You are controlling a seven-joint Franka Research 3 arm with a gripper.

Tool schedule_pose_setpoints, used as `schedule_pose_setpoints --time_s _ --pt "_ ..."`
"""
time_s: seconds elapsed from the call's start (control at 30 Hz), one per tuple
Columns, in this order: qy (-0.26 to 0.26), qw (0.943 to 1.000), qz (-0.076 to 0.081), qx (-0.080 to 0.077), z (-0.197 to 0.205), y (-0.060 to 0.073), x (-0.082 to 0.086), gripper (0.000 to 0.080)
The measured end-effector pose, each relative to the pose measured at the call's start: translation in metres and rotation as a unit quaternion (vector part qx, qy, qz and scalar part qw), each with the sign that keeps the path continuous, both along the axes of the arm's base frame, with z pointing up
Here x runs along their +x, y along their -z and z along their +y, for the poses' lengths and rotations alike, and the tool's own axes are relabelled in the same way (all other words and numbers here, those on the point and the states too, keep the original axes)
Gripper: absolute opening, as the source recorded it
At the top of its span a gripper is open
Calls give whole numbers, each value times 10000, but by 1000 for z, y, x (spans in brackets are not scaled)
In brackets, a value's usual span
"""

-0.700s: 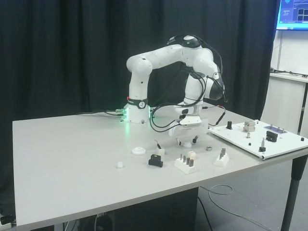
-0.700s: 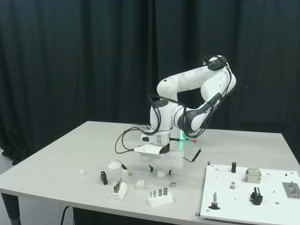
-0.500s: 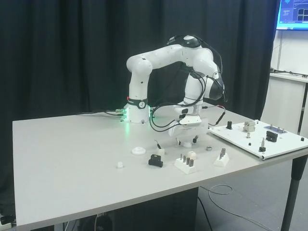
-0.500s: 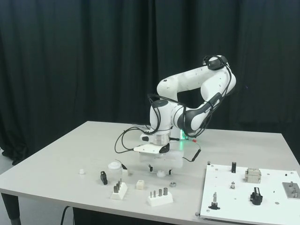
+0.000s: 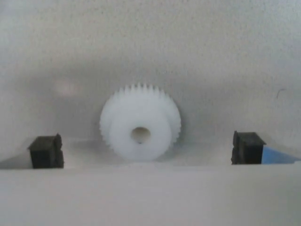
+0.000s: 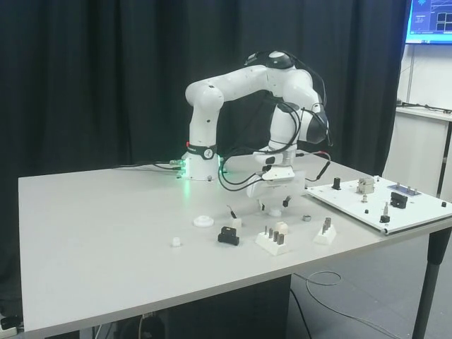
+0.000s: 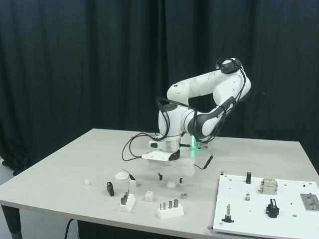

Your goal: Pick large gear.

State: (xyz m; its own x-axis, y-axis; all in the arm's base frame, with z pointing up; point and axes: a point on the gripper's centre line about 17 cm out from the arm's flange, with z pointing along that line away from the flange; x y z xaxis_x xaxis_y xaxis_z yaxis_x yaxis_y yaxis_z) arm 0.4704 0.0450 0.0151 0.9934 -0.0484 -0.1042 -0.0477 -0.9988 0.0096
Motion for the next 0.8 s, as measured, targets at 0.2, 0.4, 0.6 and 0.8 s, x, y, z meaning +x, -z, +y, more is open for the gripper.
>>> schedule_pose_setpoints --time_s 0.2,0.4,0.6,0.8 --pt "-9 10000 33 -61 -6 -8 -1 800" --pt "-47 9997 36 -221 -21 -22 0 800" --pt "-167 9989 57 -423 -47 -39 -1 800" --pt "-266 9977 89 -611 -81 -50 -3 800"
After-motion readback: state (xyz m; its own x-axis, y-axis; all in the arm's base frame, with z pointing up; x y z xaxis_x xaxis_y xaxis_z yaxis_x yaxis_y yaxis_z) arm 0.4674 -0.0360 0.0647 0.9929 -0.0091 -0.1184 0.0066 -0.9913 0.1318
